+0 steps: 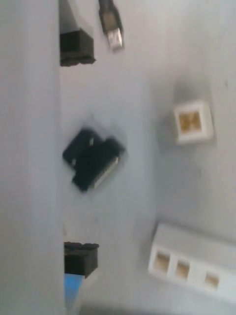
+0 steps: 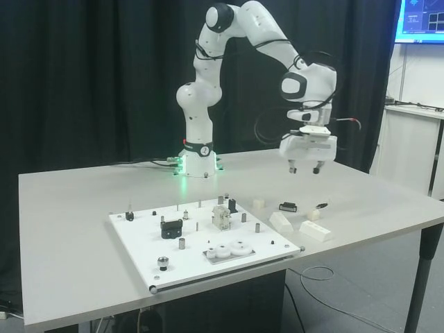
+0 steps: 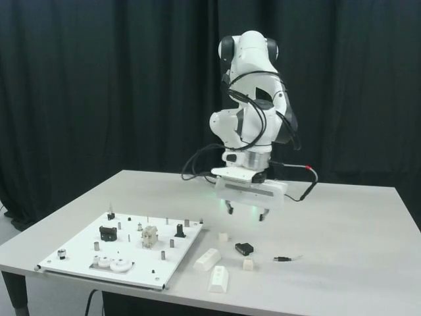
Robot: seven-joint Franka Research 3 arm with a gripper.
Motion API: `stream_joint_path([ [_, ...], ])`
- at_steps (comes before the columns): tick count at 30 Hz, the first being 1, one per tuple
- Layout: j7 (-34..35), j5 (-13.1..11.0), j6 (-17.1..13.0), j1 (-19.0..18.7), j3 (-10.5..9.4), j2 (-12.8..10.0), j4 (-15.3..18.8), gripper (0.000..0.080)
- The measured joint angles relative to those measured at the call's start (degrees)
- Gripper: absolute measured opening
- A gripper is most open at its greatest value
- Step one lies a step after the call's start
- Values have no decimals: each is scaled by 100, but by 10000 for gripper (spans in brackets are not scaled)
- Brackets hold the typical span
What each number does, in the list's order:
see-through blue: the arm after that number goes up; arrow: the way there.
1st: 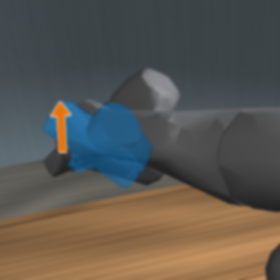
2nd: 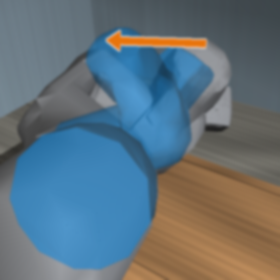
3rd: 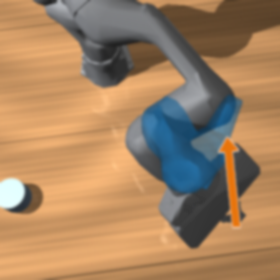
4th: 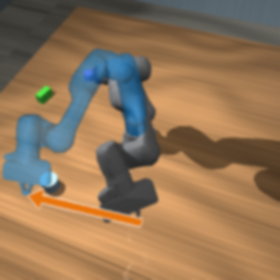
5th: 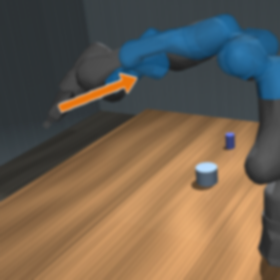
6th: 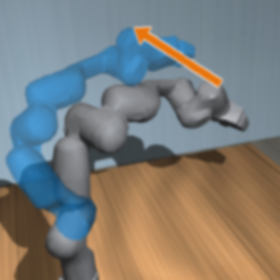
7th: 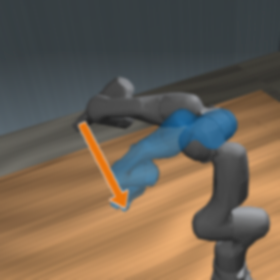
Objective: Remove Ethernet.
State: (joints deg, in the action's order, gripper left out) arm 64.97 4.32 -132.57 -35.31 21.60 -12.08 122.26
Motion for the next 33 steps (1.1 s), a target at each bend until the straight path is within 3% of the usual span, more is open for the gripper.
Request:
stream_joint_path([
  [14,-249,634,676,755,-1,428,56,800],
  [19,-515,768,722,1112,-2,525,113,800],
  [33,-1725,838,649,2260,3,609,285,800],
])
